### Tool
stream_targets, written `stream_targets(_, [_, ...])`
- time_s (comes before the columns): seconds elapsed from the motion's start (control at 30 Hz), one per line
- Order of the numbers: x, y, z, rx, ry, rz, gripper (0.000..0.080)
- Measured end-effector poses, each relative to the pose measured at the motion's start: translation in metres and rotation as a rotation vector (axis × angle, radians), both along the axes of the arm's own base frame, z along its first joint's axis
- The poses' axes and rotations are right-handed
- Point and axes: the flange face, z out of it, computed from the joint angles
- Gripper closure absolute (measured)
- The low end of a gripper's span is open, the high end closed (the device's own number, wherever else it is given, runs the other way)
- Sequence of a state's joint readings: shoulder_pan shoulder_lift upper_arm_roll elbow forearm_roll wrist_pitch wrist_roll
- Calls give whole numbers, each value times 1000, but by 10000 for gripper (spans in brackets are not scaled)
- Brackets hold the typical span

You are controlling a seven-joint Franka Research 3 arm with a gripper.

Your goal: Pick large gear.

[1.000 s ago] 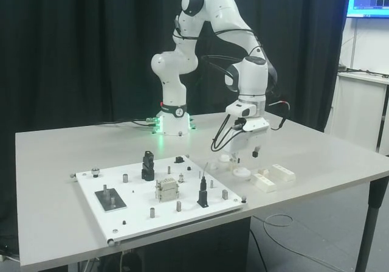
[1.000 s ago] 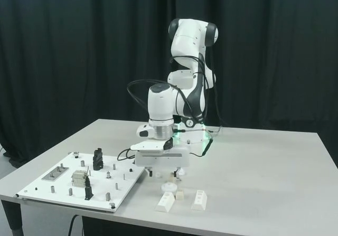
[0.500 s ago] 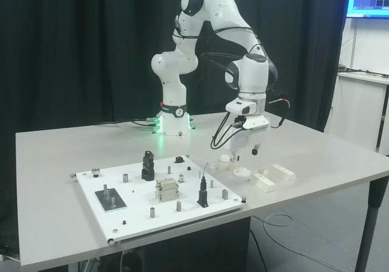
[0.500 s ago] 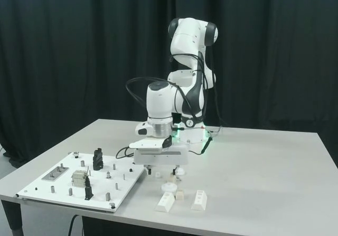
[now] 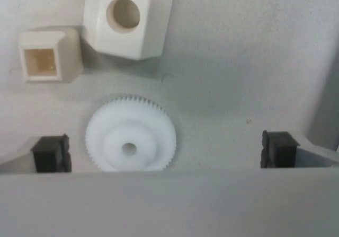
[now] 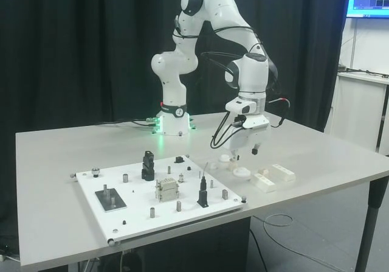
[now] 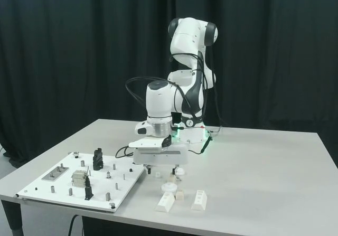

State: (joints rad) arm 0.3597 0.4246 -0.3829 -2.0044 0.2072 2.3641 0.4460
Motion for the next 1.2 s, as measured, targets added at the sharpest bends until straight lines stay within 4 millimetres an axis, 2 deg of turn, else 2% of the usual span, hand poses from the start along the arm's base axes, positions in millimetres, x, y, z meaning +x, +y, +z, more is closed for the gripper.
stream_targets(0.5, [-2,1,-2,0,11,1,3])
stream_targets(1.2, [-14,6,-24,-4,26,11,3])
